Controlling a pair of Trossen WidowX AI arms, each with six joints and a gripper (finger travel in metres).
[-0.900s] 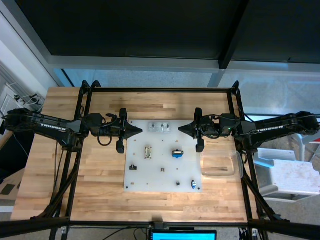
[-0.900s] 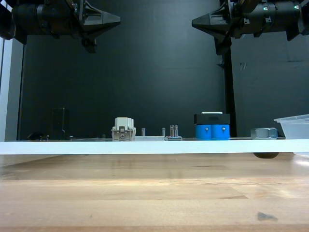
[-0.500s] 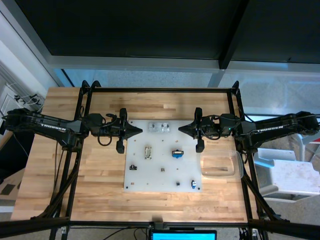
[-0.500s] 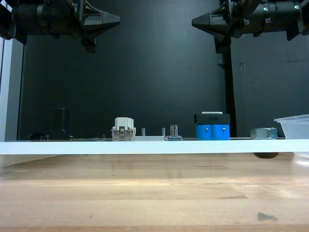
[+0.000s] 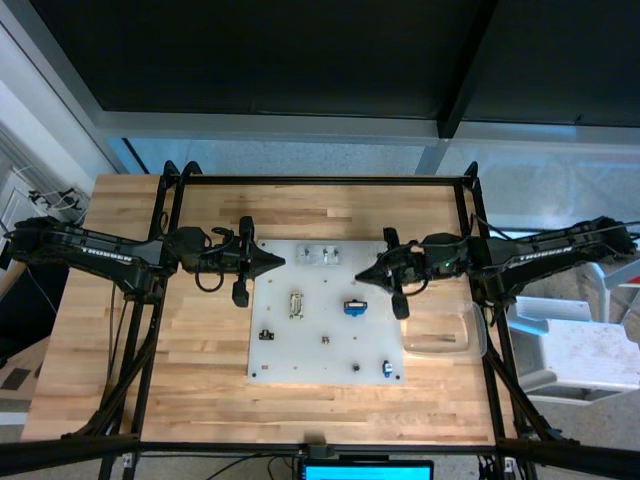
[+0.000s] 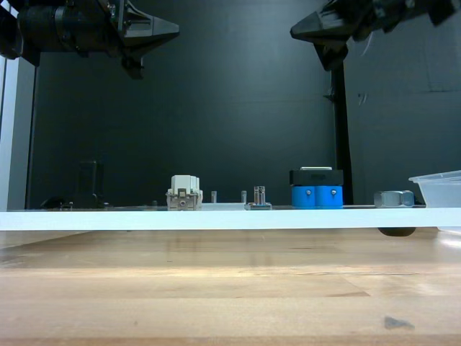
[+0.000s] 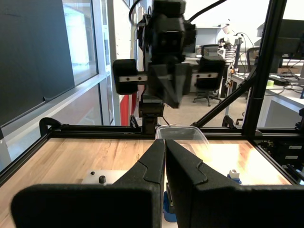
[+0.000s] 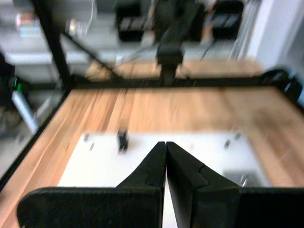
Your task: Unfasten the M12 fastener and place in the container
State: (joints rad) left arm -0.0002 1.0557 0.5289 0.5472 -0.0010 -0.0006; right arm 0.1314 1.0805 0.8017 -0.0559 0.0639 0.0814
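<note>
- Butcher-block table [image 5: 200, 380] inside a black frame [image 5: 320, 181]. The backdrop is dark, with windows [image 7: 80, 42] and office chairs [image 7: 209, 76] beyond.
- One white board [image 5: 300, 355] lies mid-table, with one blue block [image 5: 354, 307] on it.
- One M12 fastener [image 6: 394, 198] sits on the board near its near right edge, outside the container.
- One container [image 5: 440, 352] rests on the wood, just right of the board.
- Two grippers, both pinched closed on nothing: the left gripper [image 5: 281, 262] is above the board's far left part, and the right gripper [image 5: 360, 275] is above its far right part.
</note>
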